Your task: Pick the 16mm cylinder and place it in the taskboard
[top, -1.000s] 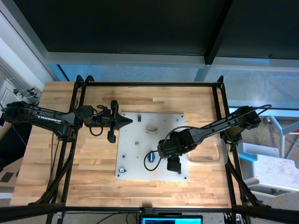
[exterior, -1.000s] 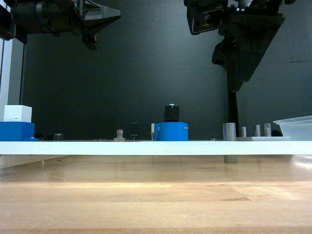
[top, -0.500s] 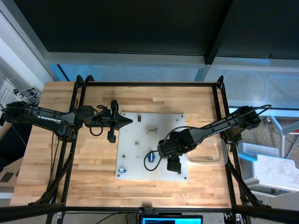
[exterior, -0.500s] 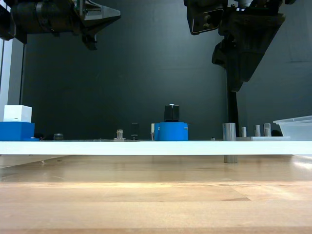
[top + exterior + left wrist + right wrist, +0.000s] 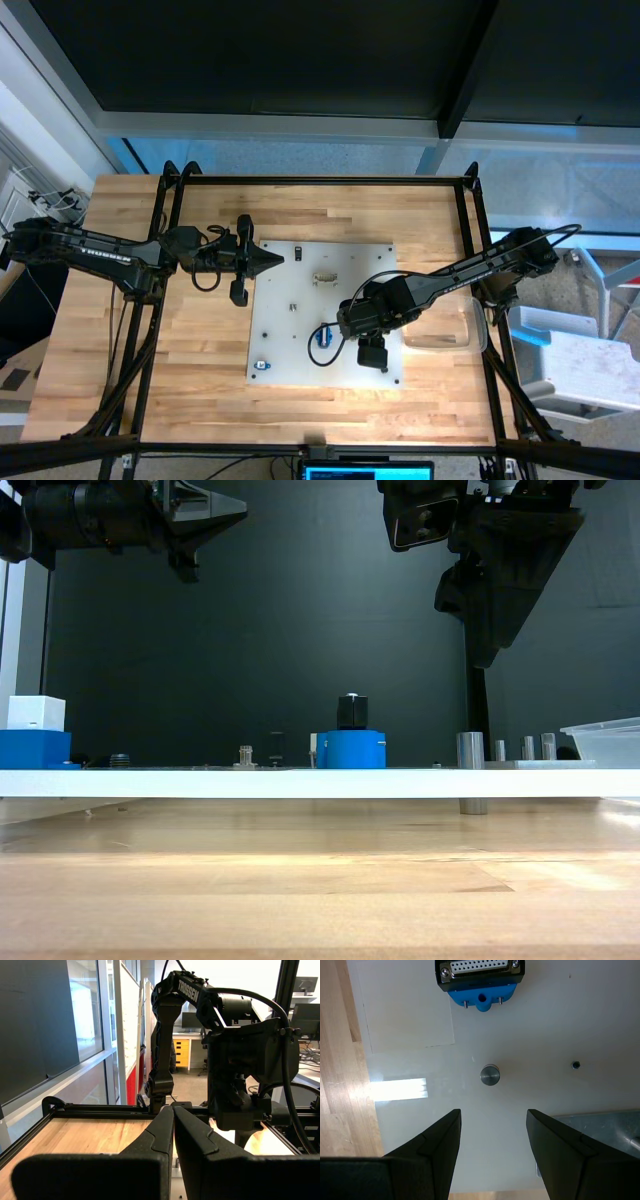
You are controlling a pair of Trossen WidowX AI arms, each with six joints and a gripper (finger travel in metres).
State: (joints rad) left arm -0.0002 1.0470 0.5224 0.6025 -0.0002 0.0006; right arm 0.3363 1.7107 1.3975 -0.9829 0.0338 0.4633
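Change: nothing had moved since half a second before; both arms and every part sat as they were.
Arms: two, one from each table edge.
Right gripper: hung above the board, pointing down, jaws wide apart and empty; in the low view it was well clear of the board.
Left gripper: fingers pressed together, holding nothing; held high by the board's left edge, pointing inward.
Cylinder: one, standing upright in the board, between and ahead of the right gripper's open fingers, touching neither. In the low view it rose from the board's top and its lower end showed under the plate.
Pegs: three thinner ones, upright in a row just right of the cylinder.
Connector: one, blue, lying on the board near the cylinder but apart from it.
Tray: one, clear, on the table at the board's right edge.
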